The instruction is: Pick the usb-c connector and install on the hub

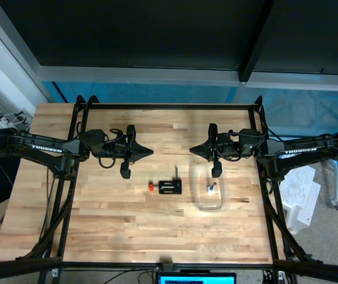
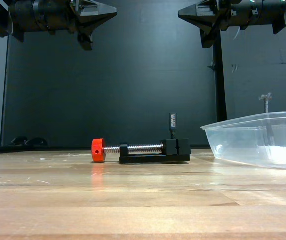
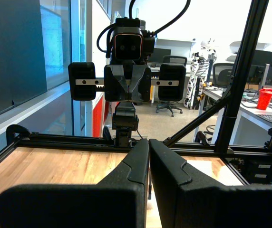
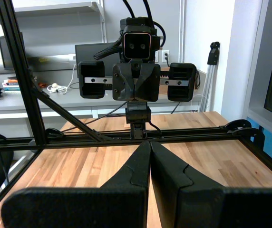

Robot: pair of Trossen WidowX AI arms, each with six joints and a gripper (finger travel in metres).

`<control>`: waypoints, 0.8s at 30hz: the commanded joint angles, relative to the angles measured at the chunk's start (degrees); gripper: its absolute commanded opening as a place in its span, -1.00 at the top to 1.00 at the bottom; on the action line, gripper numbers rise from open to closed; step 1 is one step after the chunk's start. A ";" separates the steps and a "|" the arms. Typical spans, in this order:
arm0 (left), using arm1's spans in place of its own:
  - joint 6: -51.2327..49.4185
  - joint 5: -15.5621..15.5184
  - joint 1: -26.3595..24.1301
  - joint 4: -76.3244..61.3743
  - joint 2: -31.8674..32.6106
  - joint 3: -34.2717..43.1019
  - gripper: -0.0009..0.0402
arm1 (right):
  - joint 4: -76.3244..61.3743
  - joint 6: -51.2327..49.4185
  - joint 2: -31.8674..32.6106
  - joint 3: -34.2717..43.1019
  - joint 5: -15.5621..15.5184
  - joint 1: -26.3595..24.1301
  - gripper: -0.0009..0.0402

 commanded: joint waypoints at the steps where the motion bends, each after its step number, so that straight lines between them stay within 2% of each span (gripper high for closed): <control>1: 0.02 0.02 0.02 0.02 0.02 0.00 0.96 | 0.04 0.00 0.00 0.00 0.00 0.02 0.96; 16: 0.02 0.02 0.04 0.02 0.02 0.00 0.96 | -0.61 1.79 -0.09 0.02 0.00 0.17 0.96; 24: 0.02 0.02 0.04 0.02 0.02 0.00 0.96 | -24.33 -1.57 -0.94 7.13 -0.02 1.33 0.96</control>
